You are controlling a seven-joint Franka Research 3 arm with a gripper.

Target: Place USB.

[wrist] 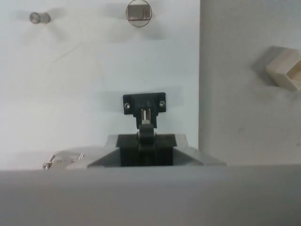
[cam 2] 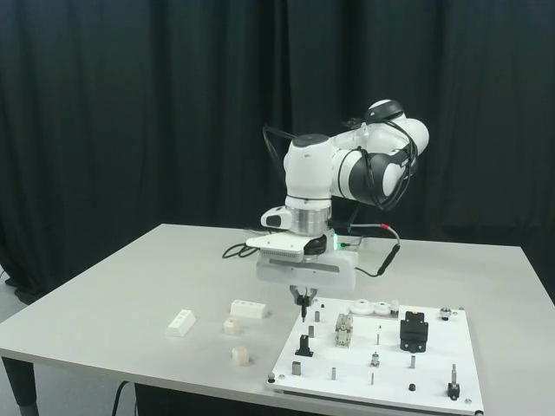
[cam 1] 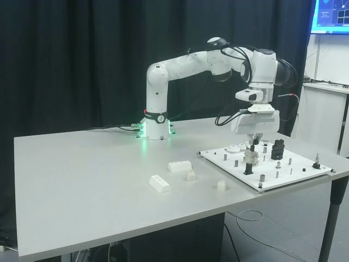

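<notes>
My gripper point(wrist: 146, 149) is shut on a small black USB plug point(wrist: 146, 128) whose metal tip points down. Straight beneath the tip sits a black USB socket point(wrist: 144, 104), fastened with two screws to the white board point(wrist: 94, 94). In the second room view the gripper point(cam 2: 303, 305) hangs a short way above that socket point(cam 2: 304, 345) at the near left part of the board point(cam 2: 434, 377). The first room view shows the gripper point(cam 1: 252, 146) over the socket point(cam 1: 248, 168), with plug and socket apart.
The board point(cam 1: 297, 176) carries several pegs, a black holder point(cam 2: 414, 331) and white gears point(cam 2: 371, 307). Several white blocks point(cam 2: 180, 322) point(cam 2: 248, 308) point(cam 2: 240, 354) lie on the grey table left of the board. A metal peg point(wrist: 39, 18) and a round holder point(wrist: 139, 12) stand near the socket.
</notes>
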